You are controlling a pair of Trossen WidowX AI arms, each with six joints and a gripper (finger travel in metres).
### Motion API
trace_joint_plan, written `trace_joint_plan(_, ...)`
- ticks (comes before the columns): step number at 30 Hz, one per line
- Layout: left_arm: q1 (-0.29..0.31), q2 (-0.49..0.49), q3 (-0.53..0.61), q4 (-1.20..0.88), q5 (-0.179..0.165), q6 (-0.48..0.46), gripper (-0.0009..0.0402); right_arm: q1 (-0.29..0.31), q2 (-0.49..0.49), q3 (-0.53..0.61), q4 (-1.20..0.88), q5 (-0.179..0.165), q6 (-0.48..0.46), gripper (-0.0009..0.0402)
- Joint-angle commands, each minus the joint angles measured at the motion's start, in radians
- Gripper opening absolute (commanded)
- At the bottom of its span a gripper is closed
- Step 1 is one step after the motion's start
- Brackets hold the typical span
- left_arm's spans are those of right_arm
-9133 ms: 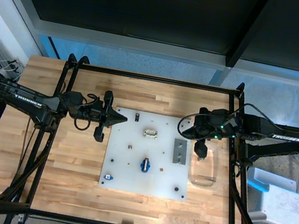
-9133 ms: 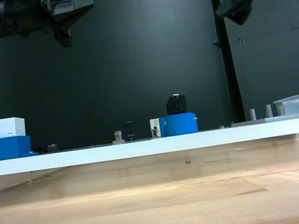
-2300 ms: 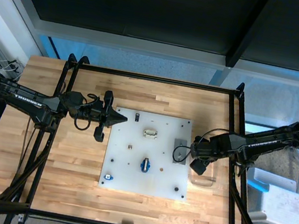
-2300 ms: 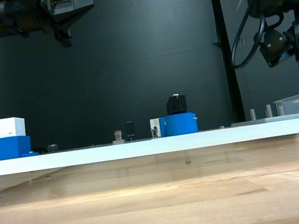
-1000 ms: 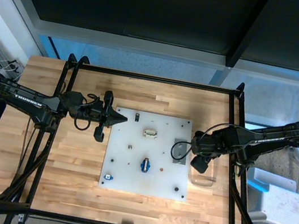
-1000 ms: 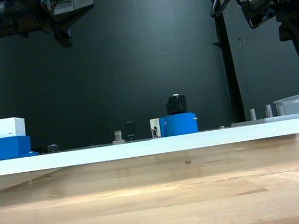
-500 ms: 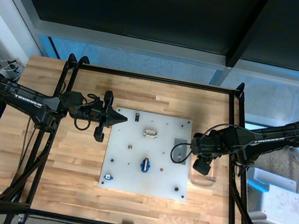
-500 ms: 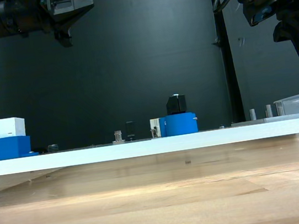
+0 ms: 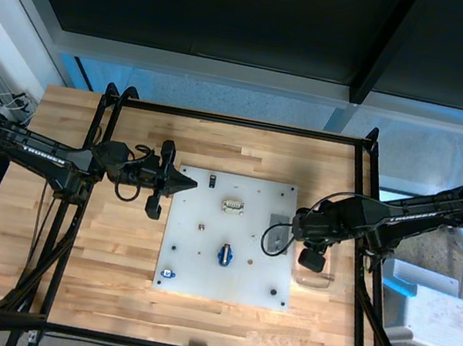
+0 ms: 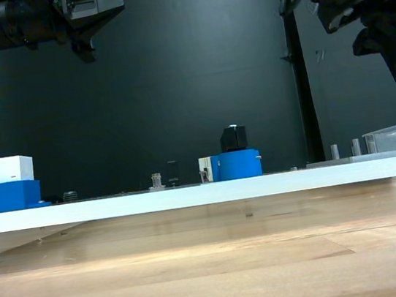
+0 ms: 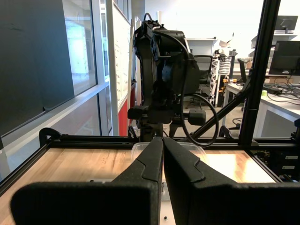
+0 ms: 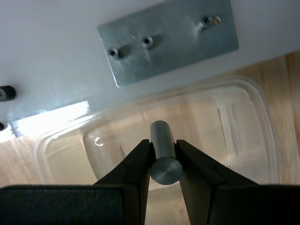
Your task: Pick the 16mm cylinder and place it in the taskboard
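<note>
Right gripper [image 12: 163, 146]: mine, pointing down and pinching the 16mm cylinder [image 12: 164, 159] upright between both fingers, over the near-right side of the table.
Left gripper [image 9: 189, 182]: fingers pressed together, nothing in them, held high beside the left edge of the taskboard [image 9: 200, 257].
Changed: a couple of seconds back my right gripper was down low at the clear tray [image 9: 319, 279] and no cylinder showed in the low view. Now it's lifted with the cylinder hanging out below the fingertips. In the last half second it only nudged a bit toward the board. The left arm hasn't budged the whole time.
Counts: one cylinder, one tray, one board, one grey metal block [image 12: 168, 42] with three little pins on it, one beige connector [image 9: 232, 205], one blue fitting [image 9: 224, 254], plus one smaller blue piece with a white cube on top [image 10: 13, 191].
Tray: sits on the table touching the board's right edge. The cylinder hangs above it, clear of the rim (not touching it).
Cylinder vs board: not on the taskboard yet, just beside the grey block's side.
</note>
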Motion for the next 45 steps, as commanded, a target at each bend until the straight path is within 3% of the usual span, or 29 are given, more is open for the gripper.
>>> trace_joint_plan(1,0.0,0.0,0.0,0.0,0.0,0.0,0.0,0.003,0.034,0.035,-0.002,0.0,-0.009,0.0018)
trace_joint_plan(21,0.0,0.0,0.0,0.0,0.0,0.0,0.0,0.023,0.301,0.276,-0.012,-0.001,-0.014,0.0018)
trace_joint_plan(45,0.0,0.0,0.0,0.0,0.0,0.0,0.0,0.055,0.505,0.436,0.022,-0.02,-0.014,0.0018)
